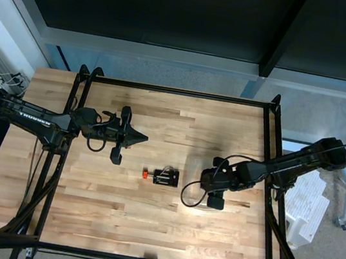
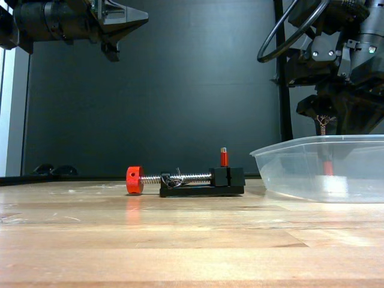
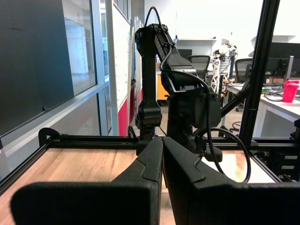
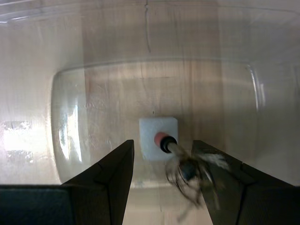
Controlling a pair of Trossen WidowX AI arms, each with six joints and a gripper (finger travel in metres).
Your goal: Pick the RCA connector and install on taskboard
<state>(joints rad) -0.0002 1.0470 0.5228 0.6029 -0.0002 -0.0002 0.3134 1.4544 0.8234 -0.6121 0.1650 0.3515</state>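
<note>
The taskboard (image 1: pixel 166 178), a small black block with a red knob (image 2: pixel 134 179) on a silvery screw and a short red post (image 2: pixel 223 157), lies mid-table. The RCA connector (image 4: pixel 164 141), a red-tipped pin with frayed wires at its upper end, stands in a small white block (image 4: pixel 150 133) inside a clear tray (image 2: pixel 288 174). My right gripper (image 4: pixel 161 142) hangs straight above it, open, one finger on each side of the wire end (image 2: pixel 324 123). My left gripper (image 1: pixel 140 138) is shut and empty, held high to the board's left (image 2: pixel 139 21).
The clear tray (image 4: pixel 56 117) sits just right of the taskboard, its rim close around my right gripper (image 2: pixel 333 123). A black cable loops from the right arm (image 1: pixel 189 194). A black frame (image 1: pixel 178 92) edges the wooden table.
</note>
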